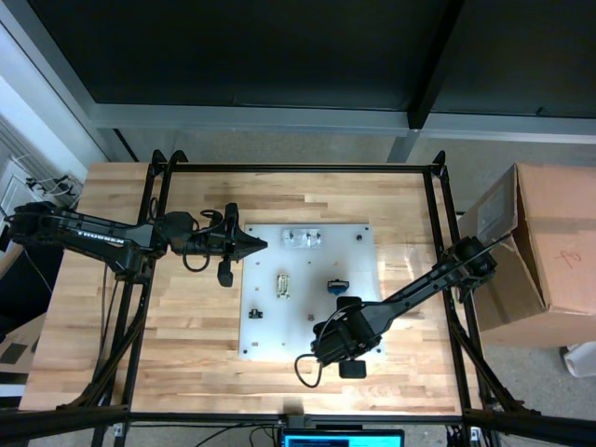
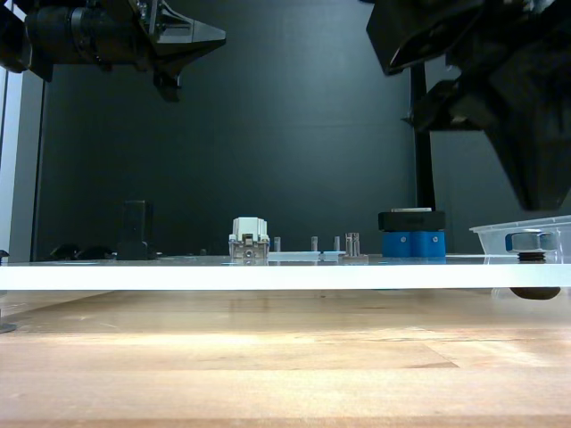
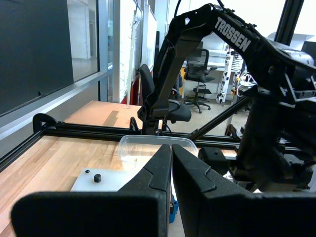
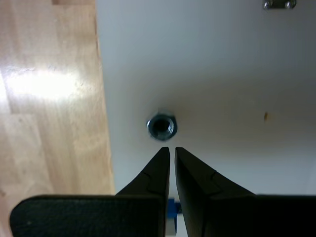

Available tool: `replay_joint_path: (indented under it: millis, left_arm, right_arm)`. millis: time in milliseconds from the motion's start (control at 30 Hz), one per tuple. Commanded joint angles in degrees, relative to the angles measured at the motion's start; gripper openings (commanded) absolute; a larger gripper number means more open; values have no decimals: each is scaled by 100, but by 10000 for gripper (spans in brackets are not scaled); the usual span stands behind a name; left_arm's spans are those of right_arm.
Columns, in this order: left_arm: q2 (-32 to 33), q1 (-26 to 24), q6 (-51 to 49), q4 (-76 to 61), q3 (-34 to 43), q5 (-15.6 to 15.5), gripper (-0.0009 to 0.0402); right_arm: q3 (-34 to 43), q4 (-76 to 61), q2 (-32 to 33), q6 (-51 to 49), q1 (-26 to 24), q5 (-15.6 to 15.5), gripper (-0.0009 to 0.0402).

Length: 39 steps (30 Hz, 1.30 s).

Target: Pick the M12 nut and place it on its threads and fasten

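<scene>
At board (image 1: 279, 345) near right edge | M12 nut (image 4: 162, 126) on its stud (image 2: 533, 257) | right end effector (image 4: 172, 149) just above, closed, empty | left end effector (image 3: 172, 146) closed, over far left edge

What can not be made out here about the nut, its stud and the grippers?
- Right wrist view: the nut, seen from above, covers its stud; thread depth does not show.
- High view: the right gripper, shut and empty above the nut, hides both.
- Low view: the nut sits on its stud; the picture's edge cuts the tray behind.
- Left wrist view: the left gripper, shut, high over the board's far left, hides most of it.
</scene>
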Motion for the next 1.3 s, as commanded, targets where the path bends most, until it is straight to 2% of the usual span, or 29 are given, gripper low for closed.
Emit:
replay_joint_path:
  millis: [33,200,533,600,733,800,867,1000,1100,1233,1300]
  left_arm:
    - [2,2,0,0,2,0,0]
    - [2,2,0,0,2,0,0]
    - [2,0,0,0,2,0,0]
    - [2,2,0,0,2,0,0]
    - [2,2,0,0,2,0,0]
    - [2,2,2,0,2,0,0]
    - [2,0,0,0,2,0,0]
    - [2,2,2,0,0,0,0]
    - [2,2,0,0,2,0,0]
    - [2,2,0,2,2,0,0]
    - [2,2,0,0,2,0,0]
  right_arm:
    - [-199,238,9,-9,-9,20,-3]
    - [-323,304,9,9,-9,155,-1]
    - [-323,343,9,11,-9,72,0]
    - [-323,369,9,13,-7,-136,0]
    - [-323,531,9,-179,-7,-1145,0]
    - [-323,520,9,-299,-9,-1388,0]
    - [-323,442,-4,-306,-9,-1213,0]
    - [-321,245,-59,-190,-7,-566,0]
    - [-321,219,-90,-142,-7,-382,0]
    - [-321,142,-103,-98,-7,175,0]
    - [-321,151,-90,-48,-9,321,0]
